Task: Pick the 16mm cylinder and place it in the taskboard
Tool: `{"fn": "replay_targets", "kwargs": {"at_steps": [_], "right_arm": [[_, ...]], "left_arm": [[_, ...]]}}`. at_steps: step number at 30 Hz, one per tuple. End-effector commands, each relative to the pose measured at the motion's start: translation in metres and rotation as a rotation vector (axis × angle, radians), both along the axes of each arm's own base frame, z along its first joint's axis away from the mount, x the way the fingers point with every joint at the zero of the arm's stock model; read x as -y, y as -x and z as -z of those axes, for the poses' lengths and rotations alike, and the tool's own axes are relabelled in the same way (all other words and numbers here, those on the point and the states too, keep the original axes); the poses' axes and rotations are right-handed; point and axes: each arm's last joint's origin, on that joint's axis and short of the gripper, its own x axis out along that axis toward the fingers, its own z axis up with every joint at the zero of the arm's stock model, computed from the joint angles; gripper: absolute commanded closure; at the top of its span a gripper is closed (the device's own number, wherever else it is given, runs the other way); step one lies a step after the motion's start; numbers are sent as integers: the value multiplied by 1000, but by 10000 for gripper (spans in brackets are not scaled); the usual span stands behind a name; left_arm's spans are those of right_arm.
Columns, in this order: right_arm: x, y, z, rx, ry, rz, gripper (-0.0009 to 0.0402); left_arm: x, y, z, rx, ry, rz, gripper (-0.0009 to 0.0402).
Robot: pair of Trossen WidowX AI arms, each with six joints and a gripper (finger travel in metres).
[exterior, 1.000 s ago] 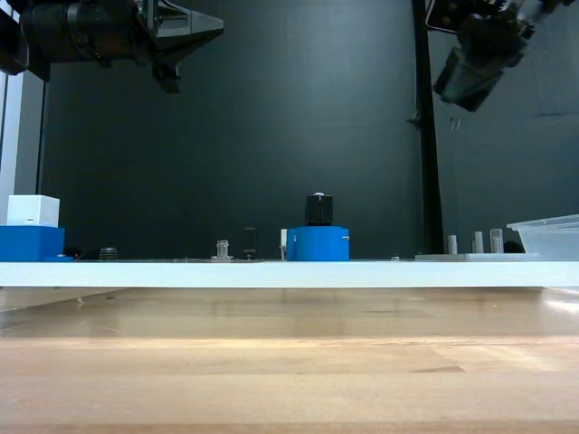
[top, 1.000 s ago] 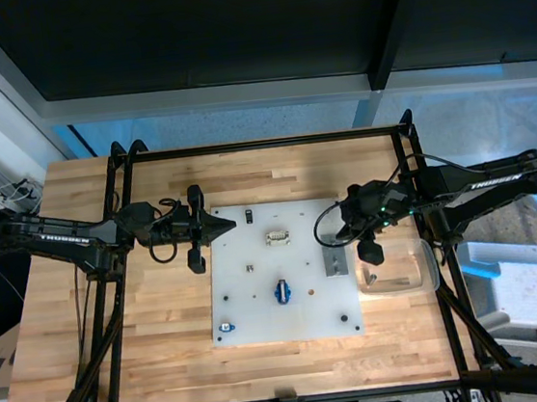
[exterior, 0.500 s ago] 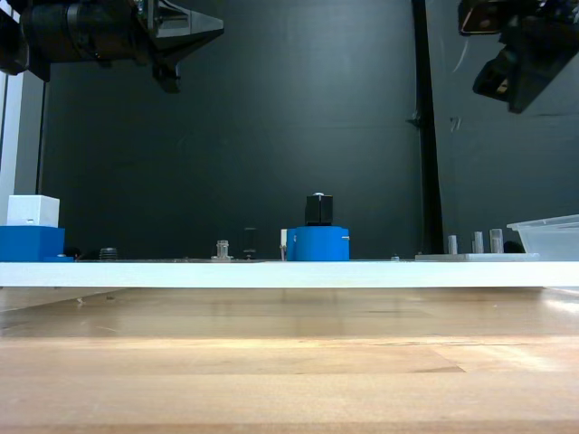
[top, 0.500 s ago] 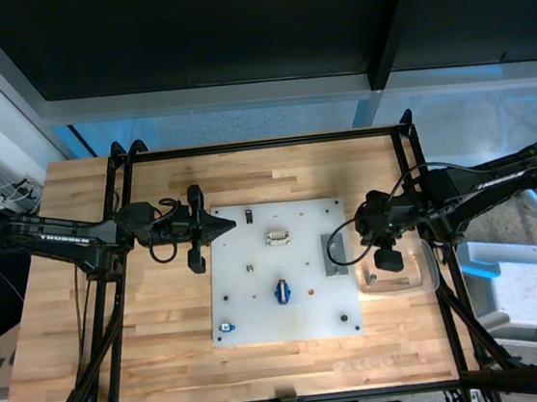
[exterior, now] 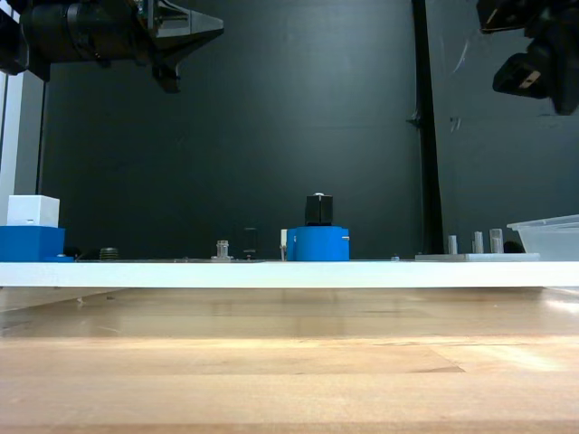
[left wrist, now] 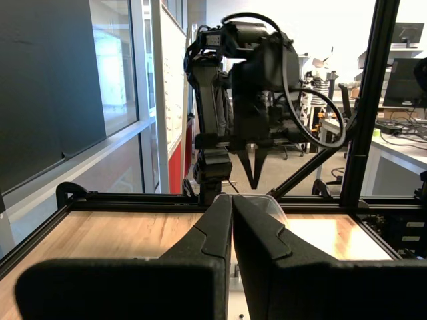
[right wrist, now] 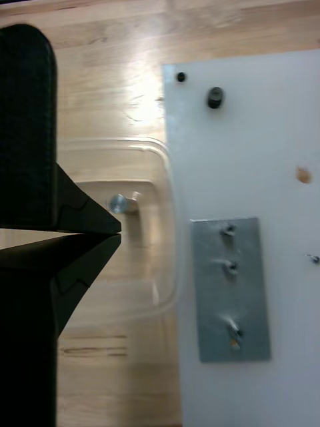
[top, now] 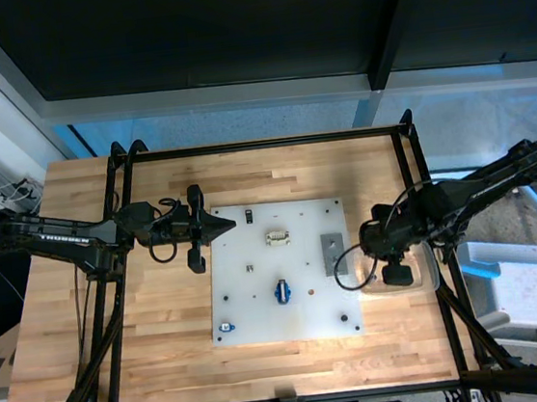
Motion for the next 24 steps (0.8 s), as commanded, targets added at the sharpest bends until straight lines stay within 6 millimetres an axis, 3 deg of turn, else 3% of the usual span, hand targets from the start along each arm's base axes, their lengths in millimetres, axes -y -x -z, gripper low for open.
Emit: {"fn": "replay_targets", "kwargs": {"at_steps": [1, 24], "right_arm": [[-8, -1, 5, -41, 21, -17, 393], [-22, -7, 20, -106, 63, -15, 392]], "left_arm": [[0, 0, 0, 0, 0, 0, 393], [0, 0, 0, 0, 0, 0, 393]]}}
